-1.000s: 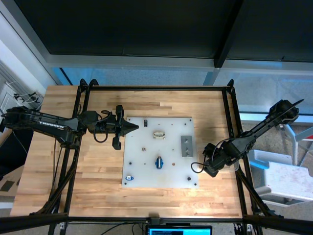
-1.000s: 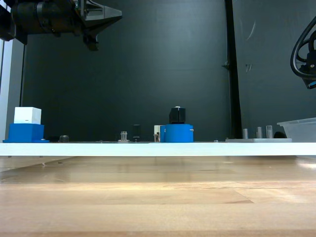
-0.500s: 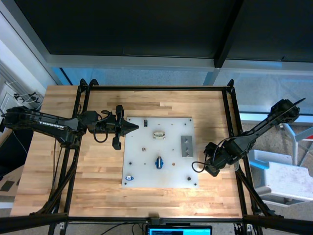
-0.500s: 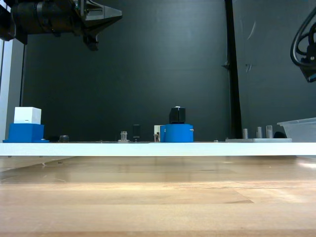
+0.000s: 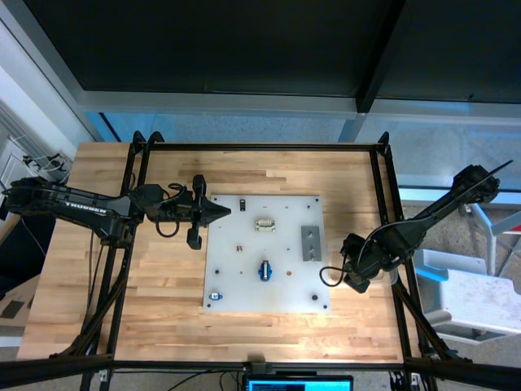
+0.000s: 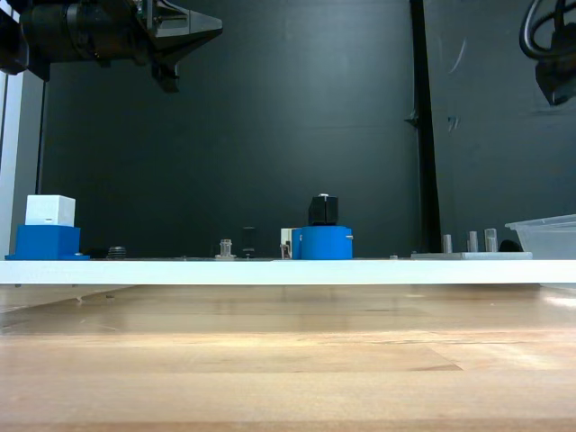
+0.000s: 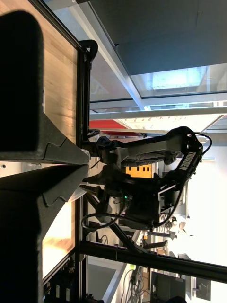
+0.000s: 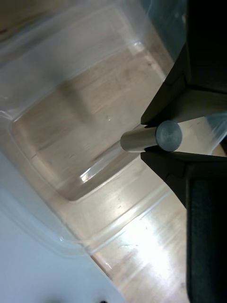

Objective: Pick the 16mm cylinder and place it in the taskboard

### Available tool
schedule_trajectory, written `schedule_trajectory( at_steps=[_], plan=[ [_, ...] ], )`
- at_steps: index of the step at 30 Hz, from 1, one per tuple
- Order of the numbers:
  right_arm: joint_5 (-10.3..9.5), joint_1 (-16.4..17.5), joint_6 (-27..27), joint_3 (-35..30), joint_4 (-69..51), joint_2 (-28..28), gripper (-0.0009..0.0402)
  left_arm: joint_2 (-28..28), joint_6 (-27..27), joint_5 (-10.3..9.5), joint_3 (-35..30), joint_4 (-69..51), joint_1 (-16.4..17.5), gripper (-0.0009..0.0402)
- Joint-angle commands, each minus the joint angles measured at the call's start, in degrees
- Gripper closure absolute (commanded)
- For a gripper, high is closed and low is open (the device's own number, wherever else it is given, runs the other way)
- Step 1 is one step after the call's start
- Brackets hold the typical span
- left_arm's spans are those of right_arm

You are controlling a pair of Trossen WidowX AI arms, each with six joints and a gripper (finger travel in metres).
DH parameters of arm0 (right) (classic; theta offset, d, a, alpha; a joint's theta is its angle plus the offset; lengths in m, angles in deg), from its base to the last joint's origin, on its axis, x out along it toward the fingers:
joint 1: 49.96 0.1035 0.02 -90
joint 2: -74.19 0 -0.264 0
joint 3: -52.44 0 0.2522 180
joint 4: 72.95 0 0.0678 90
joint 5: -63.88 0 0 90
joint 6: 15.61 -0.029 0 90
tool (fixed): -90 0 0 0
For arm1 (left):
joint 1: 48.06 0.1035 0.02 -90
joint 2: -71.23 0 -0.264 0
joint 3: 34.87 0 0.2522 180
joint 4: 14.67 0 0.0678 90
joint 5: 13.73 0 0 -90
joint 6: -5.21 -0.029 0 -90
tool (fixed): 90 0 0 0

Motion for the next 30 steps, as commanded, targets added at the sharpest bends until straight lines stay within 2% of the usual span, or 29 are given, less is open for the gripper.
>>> schedule_trajectory(
  at_steps=[1, 7, 20, 30],
  plan=[
    [0.04, -0.26, 0.87, -2.01, -2.14, 0.0, 0.037, 0.02, -0.02, 0.0, -0.02, 0.0, 0.0, 0.0393],
    [0.02, -1.11, 2.78, -4.42, -4.57, 0.0, 0.037, 0.02, -0.02, 0.0, -0.02, 0.0, 0.02, 0.0393],
    [0.04, -2.86, 6.91, -4.61, -4.68, 0.0, 0.037, 0.02, 0.0, 0.0, -0.02, 0.0, 0.0, 0.0393],
    [0.02, -4.42, 16.2, -4.61, -2.62, 0.46, 0.037, 0.02, 0.0, 0.0, -0.02, 0.0, 0.02, 0.0393]
  ],
)
